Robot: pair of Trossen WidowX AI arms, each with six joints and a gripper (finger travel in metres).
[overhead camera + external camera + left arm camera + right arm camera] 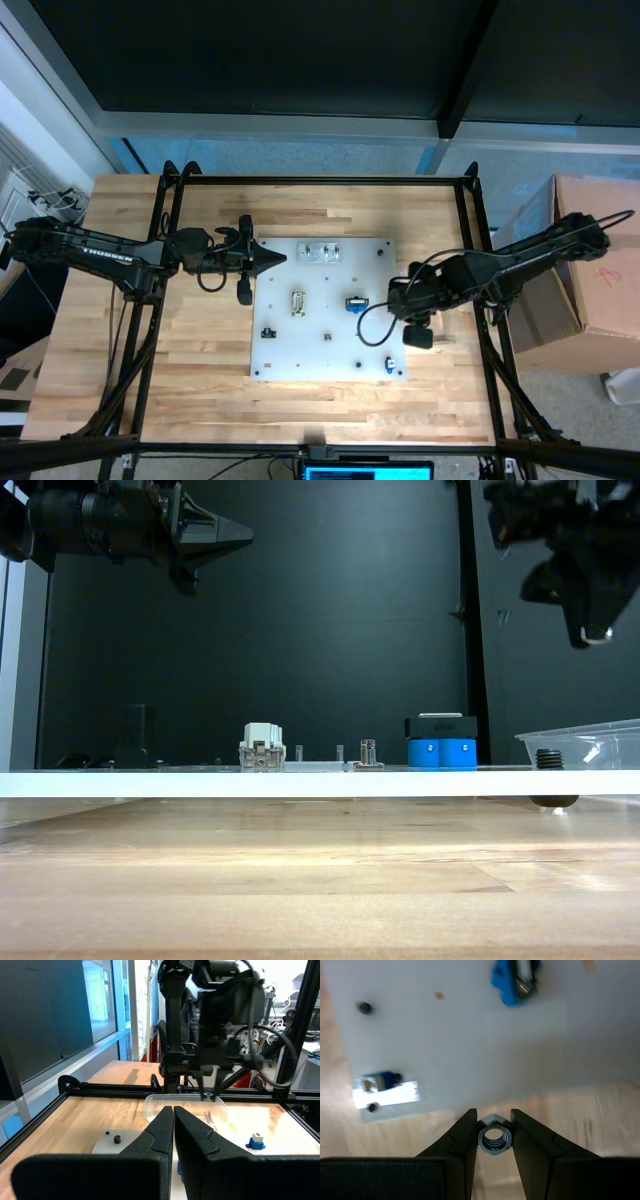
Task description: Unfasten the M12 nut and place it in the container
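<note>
the right gripper (493, 1119) is closed on the m12 nut (493, 1139), clamping 2 opposite flats between its fingertips with the threaded bore facing the wrist camera. the nut is therefore held and clear of its seat. in the low view the stud (548, 759) shows bare ribs, consistent with the nut being off it. the gripper hangs high near the right edge of the board (300, 350), a height that, as a judgement, gives clearance over the wall of the clear container (590, 742). whether it is directly over the container cannot be told. the likely remaining step is lowering and release. the left gripper (268, 258) is raised at the board's far left edge, fingers pressed together on nothing, well apart from the work.
</note>
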